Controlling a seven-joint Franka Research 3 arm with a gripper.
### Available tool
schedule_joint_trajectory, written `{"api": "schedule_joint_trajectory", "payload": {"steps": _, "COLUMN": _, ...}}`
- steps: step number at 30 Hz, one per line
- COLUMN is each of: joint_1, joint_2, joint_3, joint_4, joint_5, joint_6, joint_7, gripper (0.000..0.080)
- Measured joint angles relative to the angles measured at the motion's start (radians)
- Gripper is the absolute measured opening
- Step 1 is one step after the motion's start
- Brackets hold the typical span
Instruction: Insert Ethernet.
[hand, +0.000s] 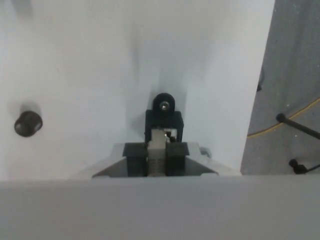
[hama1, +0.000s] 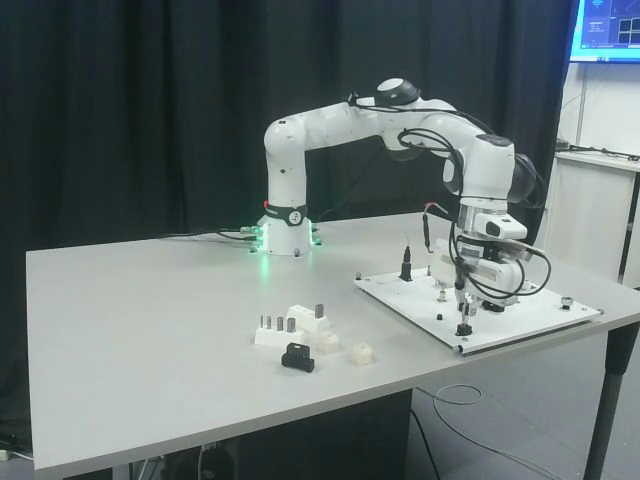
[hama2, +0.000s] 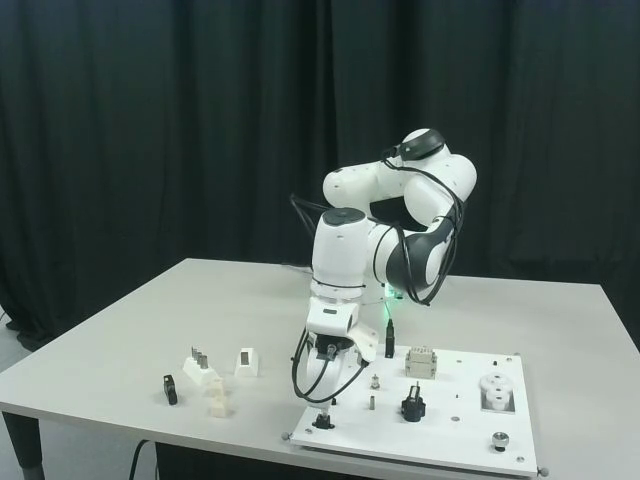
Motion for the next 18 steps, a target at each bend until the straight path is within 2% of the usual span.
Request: {"api": "schedule_joint_trajectory", "payload": {"steps": 18, "joint_1": 0.0, "joint_2": 0.003, "joint_3": 0.0, "joint_4": 0.0, "joint_5": -0.003, "joint_6": 0.012, "joint_7": -0.004, "gripper": 0.0074}}
